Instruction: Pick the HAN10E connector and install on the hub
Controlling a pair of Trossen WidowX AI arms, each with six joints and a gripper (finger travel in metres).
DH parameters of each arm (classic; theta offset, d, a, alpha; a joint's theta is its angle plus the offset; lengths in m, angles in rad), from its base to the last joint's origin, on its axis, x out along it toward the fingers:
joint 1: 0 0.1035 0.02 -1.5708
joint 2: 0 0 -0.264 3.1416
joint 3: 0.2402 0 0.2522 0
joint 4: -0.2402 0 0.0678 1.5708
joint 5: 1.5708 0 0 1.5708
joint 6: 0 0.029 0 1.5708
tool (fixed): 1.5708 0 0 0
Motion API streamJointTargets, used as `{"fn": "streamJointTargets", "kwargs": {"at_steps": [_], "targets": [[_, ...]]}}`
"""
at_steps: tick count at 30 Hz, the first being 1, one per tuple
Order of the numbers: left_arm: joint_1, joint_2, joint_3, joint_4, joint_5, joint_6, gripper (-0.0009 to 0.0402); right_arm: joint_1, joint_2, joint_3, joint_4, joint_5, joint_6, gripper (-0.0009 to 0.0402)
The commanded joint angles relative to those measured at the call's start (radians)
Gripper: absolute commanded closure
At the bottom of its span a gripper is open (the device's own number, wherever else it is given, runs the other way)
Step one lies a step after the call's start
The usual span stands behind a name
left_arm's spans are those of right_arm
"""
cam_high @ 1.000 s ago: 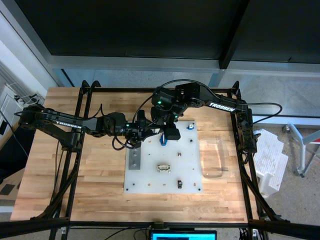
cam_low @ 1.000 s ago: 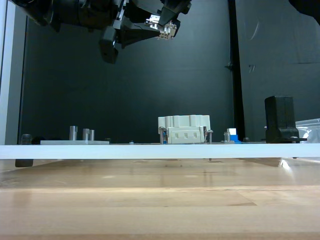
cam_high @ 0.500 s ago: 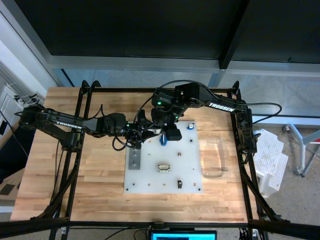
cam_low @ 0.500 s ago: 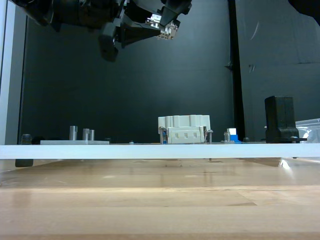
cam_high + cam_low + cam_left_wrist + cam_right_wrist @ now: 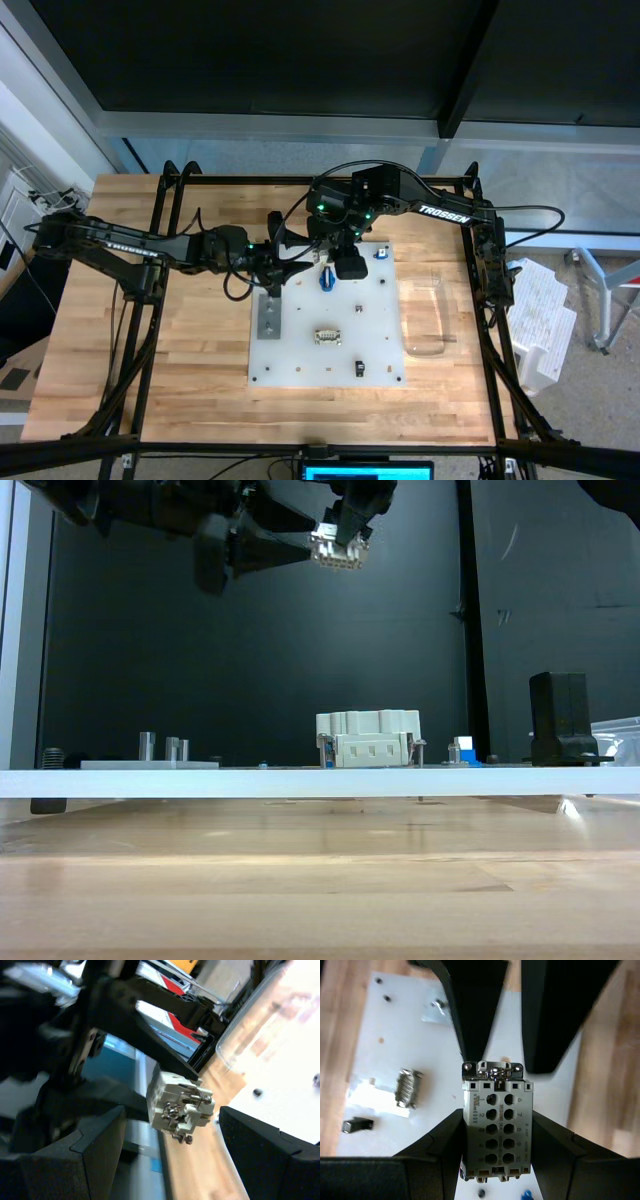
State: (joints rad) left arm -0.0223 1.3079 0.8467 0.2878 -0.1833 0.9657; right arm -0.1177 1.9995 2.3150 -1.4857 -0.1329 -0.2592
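The beige-grey HAN10E connector (image 5: 492, 1125) hangs high above the board, with my right gripper (image 5: 347, 532) shut on it; its contact holes face the right wrist camera. In the low view the connector (image 5: 337, 548) sits just off the left fingertips (image 5: 300, 550). My left gripper (image 5: 172, 1110) faces the connector (image 5: 177, 1102) with its fingers spread wide, touching nothing. The hub (image 5: 327, 338) is screwed to the white plate (image 5: 300, 372), below and nearer than both grippers, and also shows in the low view as hub (image 5: 368, 740).
On the plate stand a grey metal block (image 5: 268, 318) at the left, a blue knob-like part (image 5: 327, 281) under the grippers, a small blue piece (image 5: 379, 254) and a small black part (image 5: 359, 369). A clear plastic container (image 5: 425, 315) lies right of the plate.
My left gripper has opened, let go of the connector and drawn back a little to the left. The right gripper now holds the connector alone, shifted slightly right and down.
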Motion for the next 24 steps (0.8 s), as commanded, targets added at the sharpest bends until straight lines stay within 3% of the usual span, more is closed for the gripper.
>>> {"fn": "streamJointTargets", "kwargs": {"at_steps": [1, 3, 8, 15, 18, 24], "targets": [[0.000, -0.029, -0.029, -0.037, 0.003, -0.128, 0.0139, 0.001, -0.009, 0.001, -0.007, 0.011, 0.038, 0.0329], [0.000, -0.055, -0.054, -0.056, 0.009, -0.198, 0.0146, 0.006, -0.014, 0.001, -0.010, 0.021, 0.047, 0.0329], [0.000, -0.128, -0.134, -0.064, 0.017, -0.362, 0.0170, 0.062, -0.012, 0.001, -0.012, 0.146, 0.093, 0.0329], [0.001, -0.253, -0.230, -0.051, 0.006, -0.483, 0.0200, 0.140, -0.013, -0.039, 0.056, 0.187, 0.199, 0.0329], [0.001, -0.302, -0.258, -0.051, 0.001, -0.504, 0.0211, 0.169, -0.013, -0.081, 0.078, 0.223, 0.223, 0.0329], [0.001, -0.349, -0.269, -0.052, -0.001, -0.513, 0.0227, 0.233, -0.014, -0.193, 0.168, 0.237, 0.273, 0.0329]]}}
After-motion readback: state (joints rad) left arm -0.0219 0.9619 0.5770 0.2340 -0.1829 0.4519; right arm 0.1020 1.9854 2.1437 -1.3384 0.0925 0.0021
